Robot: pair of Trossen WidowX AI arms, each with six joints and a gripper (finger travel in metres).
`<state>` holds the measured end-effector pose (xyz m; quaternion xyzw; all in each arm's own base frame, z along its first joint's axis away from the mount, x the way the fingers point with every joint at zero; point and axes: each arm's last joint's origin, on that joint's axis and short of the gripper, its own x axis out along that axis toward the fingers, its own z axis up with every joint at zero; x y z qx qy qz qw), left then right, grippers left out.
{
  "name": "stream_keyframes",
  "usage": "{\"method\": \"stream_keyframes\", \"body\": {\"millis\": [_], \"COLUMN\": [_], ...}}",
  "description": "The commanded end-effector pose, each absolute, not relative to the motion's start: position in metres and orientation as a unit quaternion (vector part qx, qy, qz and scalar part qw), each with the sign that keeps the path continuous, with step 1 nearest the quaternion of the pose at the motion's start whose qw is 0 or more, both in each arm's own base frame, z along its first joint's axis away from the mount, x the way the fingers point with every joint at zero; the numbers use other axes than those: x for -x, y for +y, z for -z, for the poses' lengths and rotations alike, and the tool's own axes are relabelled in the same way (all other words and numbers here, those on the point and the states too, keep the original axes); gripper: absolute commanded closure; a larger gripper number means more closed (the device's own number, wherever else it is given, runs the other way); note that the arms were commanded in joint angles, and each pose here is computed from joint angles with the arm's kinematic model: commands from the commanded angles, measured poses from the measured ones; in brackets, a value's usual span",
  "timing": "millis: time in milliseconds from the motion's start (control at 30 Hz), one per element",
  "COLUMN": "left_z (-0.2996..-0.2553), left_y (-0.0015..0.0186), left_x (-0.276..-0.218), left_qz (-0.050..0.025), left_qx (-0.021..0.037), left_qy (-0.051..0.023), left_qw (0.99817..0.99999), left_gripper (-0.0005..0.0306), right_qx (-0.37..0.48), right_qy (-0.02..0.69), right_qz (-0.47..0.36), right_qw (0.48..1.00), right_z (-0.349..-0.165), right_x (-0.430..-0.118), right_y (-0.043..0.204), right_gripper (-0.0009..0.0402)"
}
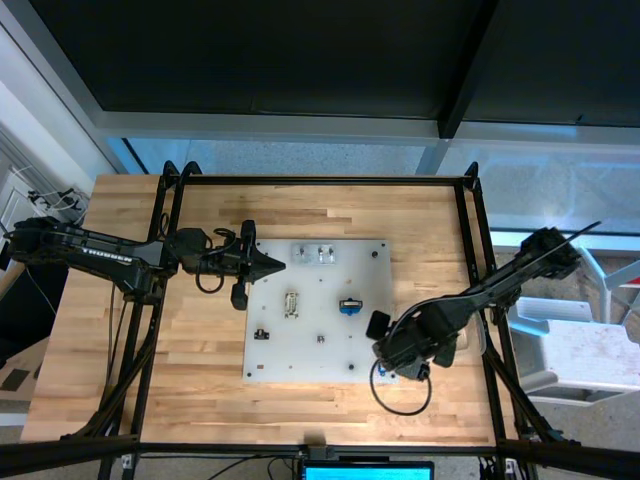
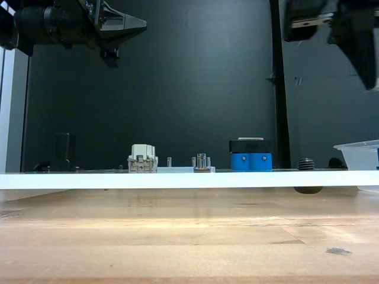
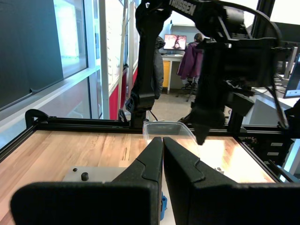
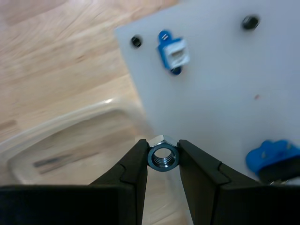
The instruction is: Pick the M12 fastener and fasten on the M12 threads
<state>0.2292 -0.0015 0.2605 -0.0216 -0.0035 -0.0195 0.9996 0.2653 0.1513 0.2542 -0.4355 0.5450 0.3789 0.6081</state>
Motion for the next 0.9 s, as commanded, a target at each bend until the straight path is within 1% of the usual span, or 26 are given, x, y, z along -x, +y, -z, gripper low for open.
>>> {"method": "stream_keyframes", "body": {"millis": [33, 267, 600, 900], "left_z": [-0.2605, -0.2605, -0.2605, -0.2605], "left_y": [-0.0014, -0.0015, -0.0014, -0.0014], "left_x": [-0.2292, -0.2292, -0.2292, -0.2292], "left_qz": [0.0193, 0.0195, 0.0193, 0.0193], "left_qx": [0.0216, 0.0216, 0.0216, 0.0218], "left_qy": [-0.0037, -0.0035, -0.0035, -0.0035], "left_qw": [0.99957, 0.99957, 0.99957, 0.99957], "left_gripper": [0.0300, 0.0300, 0.0300, 0.0300], "right_qx": [0.447, 0.453, 0.459, 0.457], "right_qy": [0.538, 0.537, 0.536, 0.534], "right_qz": [-0.390, -0.396, -0.412, -0.413], "right_qw": [0.599, 0.592, 0.576, 0.580], "right_z": [-0.252, -0.246, -0.233, -0.223], "right_x": [-0.280, -0.308, -0.338, -0.360], "right_y": [0.159, 0.170, 0.183, 0.186], "right_gripper": [0.0381, 0.0381, 0.0381, 0.0381]}}
